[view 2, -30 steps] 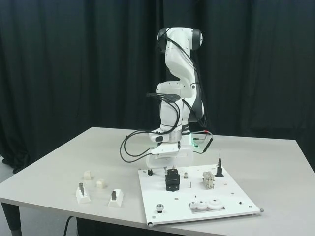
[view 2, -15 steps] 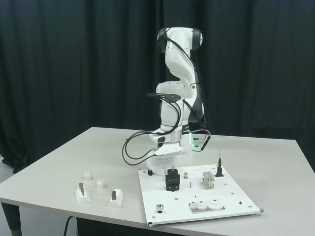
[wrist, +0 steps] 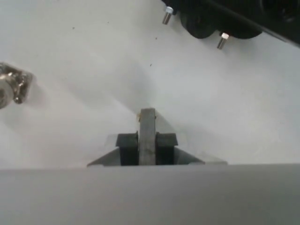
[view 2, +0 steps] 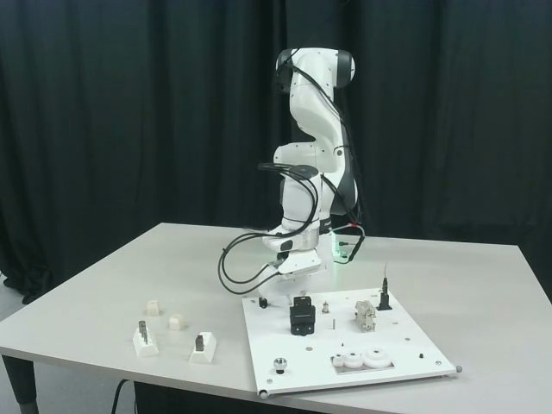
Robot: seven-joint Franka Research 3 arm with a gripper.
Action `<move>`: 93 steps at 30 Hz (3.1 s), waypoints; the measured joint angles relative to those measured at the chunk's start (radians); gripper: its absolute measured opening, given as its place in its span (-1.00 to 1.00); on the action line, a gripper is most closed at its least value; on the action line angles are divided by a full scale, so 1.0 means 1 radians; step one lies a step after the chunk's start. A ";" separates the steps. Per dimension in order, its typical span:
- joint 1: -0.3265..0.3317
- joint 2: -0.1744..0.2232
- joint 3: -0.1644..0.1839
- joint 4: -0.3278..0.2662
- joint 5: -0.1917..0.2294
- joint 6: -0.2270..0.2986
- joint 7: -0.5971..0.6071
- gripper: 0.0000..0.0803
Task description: Insert square peg 2.
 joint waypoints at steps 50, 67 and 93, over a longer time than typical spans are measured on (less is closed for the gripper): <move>-0.001 -0.001 0.002 -0.004 0.032 0.017 0.527 -0.81; -0.001 -0.003 -0.001 -0.007 0.055 0.019 0.642 -0.81; -0.002 -0.004 0.000 -0.008 0.065 0.019 0.571 -0.81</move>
